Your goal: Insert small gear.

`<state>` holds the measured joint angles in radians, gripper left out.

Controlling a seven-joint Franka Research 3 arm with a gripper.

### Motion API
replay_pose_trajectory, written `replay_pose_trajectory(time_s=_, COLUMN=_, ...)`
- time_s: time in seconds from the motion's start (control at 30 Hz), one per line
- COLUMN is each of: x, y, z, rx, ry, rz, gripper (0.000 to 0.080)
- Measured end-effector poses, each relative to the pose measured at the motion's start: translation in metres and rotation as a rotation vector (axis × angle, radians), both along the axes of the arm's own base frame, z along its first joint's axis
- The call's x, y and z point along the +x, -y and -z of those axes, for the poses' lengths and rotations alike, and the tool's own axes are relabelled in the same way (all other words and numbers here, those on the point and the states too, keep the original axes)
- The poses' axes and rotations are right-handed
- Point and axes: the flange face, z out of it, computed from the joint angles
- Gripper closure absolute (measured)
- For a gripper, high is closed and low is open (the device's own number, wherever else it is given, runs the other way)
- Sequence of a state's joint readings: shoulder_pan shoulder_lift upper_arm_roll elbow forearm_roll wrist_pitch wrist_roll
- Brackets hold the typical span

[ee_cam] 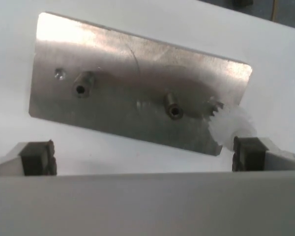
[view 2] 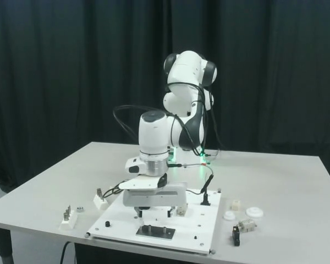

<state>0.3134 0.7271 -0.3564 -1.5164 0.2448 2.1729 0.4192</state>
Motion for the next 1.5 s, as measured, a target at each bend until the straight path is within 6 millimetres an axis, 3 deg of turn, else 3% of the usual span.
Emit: replay_pose_trajectory(time_s=1.5, x=0.000, y=-0.001, z=0.020, rx=0.014, ry=-0.006, rz=0.008, gripper=0.0003)
